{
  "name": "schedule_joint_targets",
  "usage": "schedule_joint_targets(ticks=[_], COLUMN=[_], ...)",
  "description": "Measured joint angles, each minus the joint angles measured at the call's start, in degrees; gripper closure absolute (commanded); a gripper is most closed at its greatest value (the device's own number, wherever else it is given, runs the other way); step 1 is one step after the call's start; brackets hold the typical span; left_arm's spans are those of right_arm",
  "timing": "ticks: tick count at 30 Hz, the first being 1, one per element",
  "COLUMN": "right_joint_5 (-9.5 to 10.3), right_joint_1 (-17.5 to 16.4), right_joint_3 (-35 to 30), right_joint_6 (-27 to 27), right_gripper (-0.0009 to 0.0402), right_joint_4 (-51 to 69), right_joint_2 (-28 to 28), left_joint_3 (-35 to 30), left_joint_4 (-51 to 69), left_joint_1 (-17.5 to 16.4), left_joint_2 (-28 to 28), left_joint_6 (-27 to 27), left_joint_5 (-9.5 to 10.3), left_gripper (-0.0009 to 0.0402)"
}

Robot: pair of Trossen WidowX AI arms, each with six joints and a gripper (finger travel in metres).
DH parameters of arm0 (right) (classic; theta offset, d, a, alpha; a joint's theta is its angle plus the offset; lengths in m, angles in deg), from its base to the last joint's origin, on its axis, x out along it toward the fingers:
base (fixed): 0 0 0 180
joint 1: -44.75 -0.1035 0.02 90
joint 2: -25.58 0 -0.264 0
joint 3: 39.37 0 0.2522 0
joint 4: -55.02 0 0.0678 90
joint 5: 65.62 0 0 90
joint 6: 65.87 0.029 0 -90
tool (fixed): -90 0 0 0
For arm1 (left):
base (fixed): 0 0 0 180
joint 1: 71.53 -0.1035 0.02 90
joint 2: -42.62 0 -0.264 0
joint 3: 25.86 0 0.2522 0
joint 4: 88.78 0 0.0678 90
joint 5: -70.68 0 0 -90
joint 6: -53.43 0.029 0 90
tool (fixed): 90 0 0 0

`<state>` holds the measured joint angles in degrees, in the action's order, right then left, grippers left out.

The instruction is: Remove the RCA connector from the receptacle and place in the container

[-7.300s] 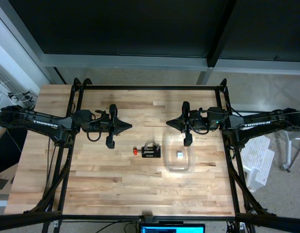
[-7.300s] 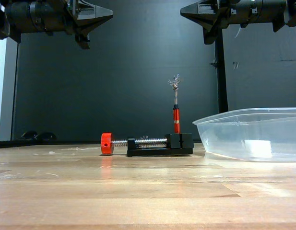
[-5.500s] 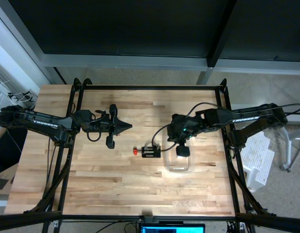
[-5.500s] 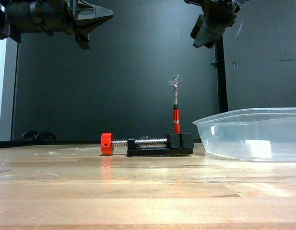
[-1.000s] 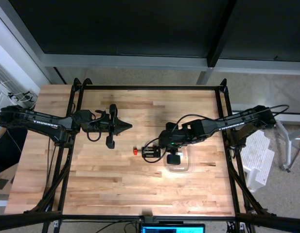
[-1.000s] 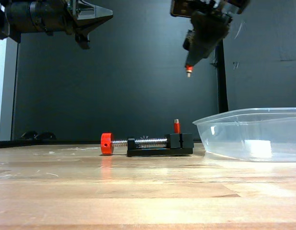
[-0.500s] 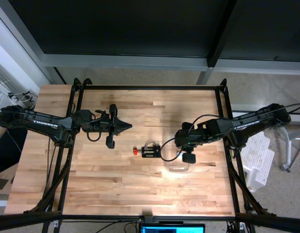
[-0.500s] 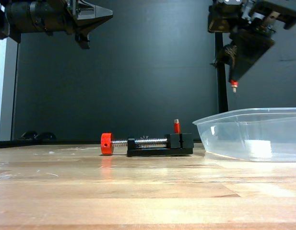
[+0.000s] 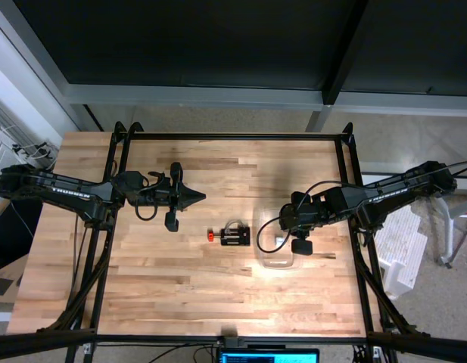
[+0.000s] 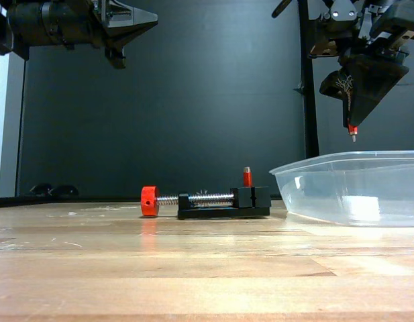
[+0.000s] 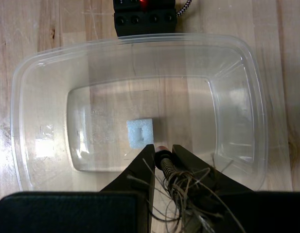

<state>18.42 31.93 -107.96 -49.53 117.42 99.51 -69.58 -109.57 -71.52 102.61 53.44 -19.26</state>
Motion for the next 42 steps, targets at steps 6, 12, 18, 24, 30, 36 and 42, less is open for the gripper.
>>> schedule_joint_targets(ticks=[6,12,18,24,30,36,42], right_joint_5=[0.0,-0.02,-0.02,-0.02,-0.11,-2.51,-1.99], right_joint_1=[-0.1,-0.2,-0.2,-0.2,-0.2,2.7,7.7], right_joint_3=[0.0,0.0,0.0,0.0,-0.3,-3.9,-6.9], right_joint_6=[1.0,1.4,1.9,1.9,1.7,-3.2,-8.3], right_gripper=[0.028,0.0258,0.0256,0.0256,0.0256,0.0256,0.0278], right_joint_4=[0.3,0.6,0.6,0.6,0.6,0.0,-4.9], right_joint_2=[0.0,0.0,0.0,0.0,-0.2,-2.5,-5.6], left_joint_3=[0.0,0.0,0.0,0.0,0.0,0.0,0.0], left_joint_4=[0.0,0.0,0.0,0.0,0.0,0.0,0.0], left_joint_1=[0.0,0.0,0.0,0.0,0.0,0.0,0.0], left_joint_2=[0.0,0.0,0.0,0.0,0.0,0.0,0.0], left_joint_6=[0.0,0.0,0.0,0.0,0.0,0.0,0.0], left_joint_5=[-0.02,0.0,0.0,-0.02,0.0,0.0,-0.02], left_gripper=[0.0393,0.0393,0.0393,0.0393,0.0393,0.0393,0.0393])
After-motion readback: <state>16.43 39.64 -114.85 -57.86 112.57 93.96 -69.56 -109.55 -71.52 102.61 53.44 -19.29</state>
